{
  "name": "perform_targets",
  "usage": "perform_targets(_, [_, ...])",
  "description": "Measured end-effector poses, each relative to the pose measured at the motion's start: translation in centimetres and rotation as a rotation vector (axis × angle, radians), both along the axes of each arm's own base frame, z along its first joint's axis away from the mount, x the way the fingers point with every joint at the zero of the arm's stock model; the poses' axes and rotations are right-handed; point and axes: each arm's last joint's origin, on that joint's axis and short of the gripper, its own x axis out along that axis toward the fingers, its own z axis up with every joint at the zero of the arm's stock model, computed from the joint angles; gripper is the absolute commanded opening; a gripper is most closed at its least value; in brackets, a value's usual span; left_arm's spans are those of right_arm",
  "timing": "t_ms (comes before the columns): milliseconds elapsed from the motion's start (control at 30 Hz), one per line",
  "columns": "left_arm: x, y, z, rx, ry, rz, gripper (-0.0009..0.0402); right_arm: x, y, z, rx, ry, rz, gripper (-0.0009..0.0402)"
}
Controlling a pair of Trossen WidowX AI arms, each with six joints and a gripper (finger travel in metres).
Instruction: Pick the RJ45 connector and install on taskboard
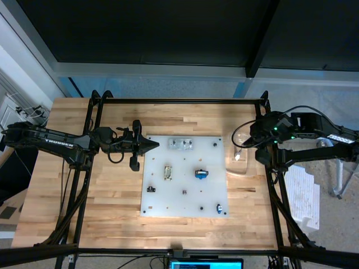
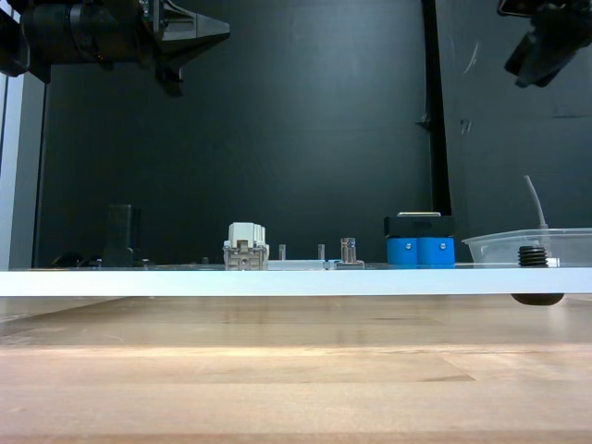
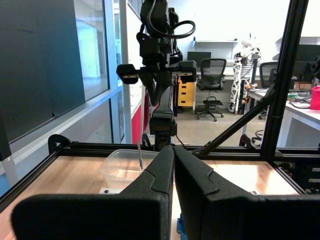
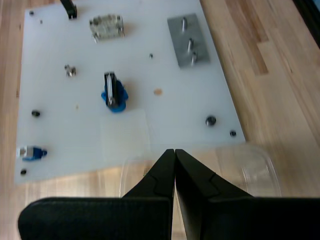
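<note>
From table height, the left gripper [image 2: 222, 34], hovering above the board's [image 2: 277, 281] left edge, is being cropped by the view's top edge. The right gripper [image 2: 523, 63], hovering over the clear tray [image 2: 499, 248] beside the board's right edge, is showing only a dark tip. In both wrist views, closed jaws are blocking the near scene, and the tray is blurring beneath the right pair. The plug is proving too small to identify; a pale speck [image 1: 238, 157] is lying in the tray.
</note>
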Motion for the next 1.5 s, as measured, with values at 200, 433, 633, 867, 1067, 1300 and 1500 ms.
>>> perform_targets(200, [0.0, 0.0, 0.0, 0.0, 0.0, 0.0, 0.0, -1.2, 0.2, 0.5, 0.007, 0.065, 0.002, 0.0])
perform_targets(433, [0.0, 0.0, 0.0, 0.0, 0.0, 0.0, 0.0, -1.6, 0.2, 0.3, 0.0, 0.129, 0.02, 0.0])
perform_targets(633, [0.0, 0.0, 0.0, 0.0, 0.0, 0.0, 0.0, -1.5, -0.4, 0.0, -0.012, 0.21, 0.008, 0.0])
perform_targets(867, [0.0, 0.0, 0.0, 0.0, 0.0, 0.0, 0.0, -1.2, -1.6, -0.4, -0.016, 0.288, -0.033, 0.0])
perform_targets(1067, [0.0, 0.0, 0.0, 0.0, 0.0, 0.0, 0.0, -0.3, -2.9, -0.9, -0.019, 0.348, -0.047, 0.0])
perform_targets(1300, [0.0, 0.0, 0.0, 0.0, 0.0, 0.0, 0.0, 0.7, -4.6, -1.6, 0.005, 0.42, -0.085, 0.0024])
perform_targets(1500, [0.0, 0.0, 0.0, 0.0, 0.0, 0.0, 0.0, 1.3, -5.5, -2.2, 0.023, 0.459, -0.097, 0.0088])
